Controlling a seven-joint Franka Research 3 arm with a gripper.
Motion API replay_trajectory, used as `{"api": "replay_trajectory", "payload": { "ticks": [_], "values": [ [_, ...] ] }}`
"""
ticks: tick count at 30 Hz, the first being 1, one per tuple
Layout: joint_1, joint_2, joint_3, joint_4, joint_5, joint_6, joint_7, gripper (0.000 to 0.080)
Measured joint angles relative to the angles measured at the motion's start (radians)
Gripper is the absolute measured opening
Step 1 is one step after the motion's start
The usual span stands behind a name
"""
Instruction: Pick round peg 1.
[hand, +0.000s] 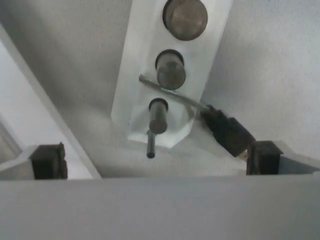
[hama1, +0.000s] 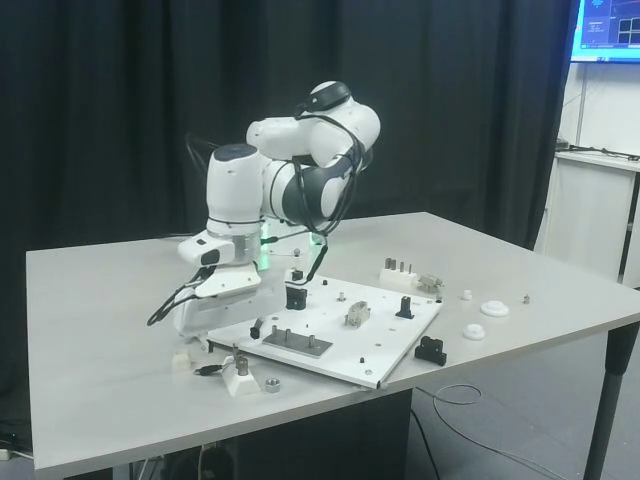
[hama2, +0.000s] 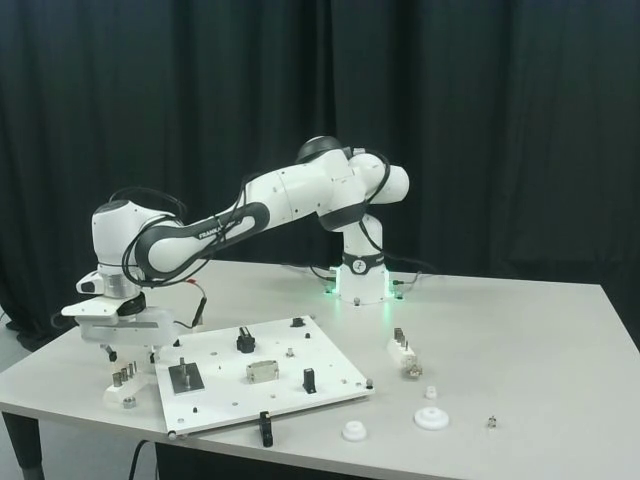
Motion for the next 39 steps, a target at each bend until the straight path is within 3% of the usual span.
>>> {"api": "replay_trajectory", "payload": {
  "ticks": [20,21,25,26,34,35,39],
  "values": [
    [-0.017,-0.001,0.035,0.012,-0.014,0.025,0.0,0.08],
    [-0.018,-0.001,0.036,0.012,-0.016,0.025,0.0,0.0706],
    [-0.021,-0.002,0.042,0.015,-0.023,0.029,0.0,0.0706],
    [-0.022,-0.002,0.043,0.016,-0.024,0.029,0.0,0.0524],
    [-0.026,-0.002,0.046,0.023,-0.033,0.03,0.002,0.0524],
    [-0.026,-0.002,0.047,0.023,-0.035,0.03,0.002,0.0174],
    [-0.026,-0.002,0.047,0.025,-0.038,0.03,0.005,0.0174]
  ]
}}
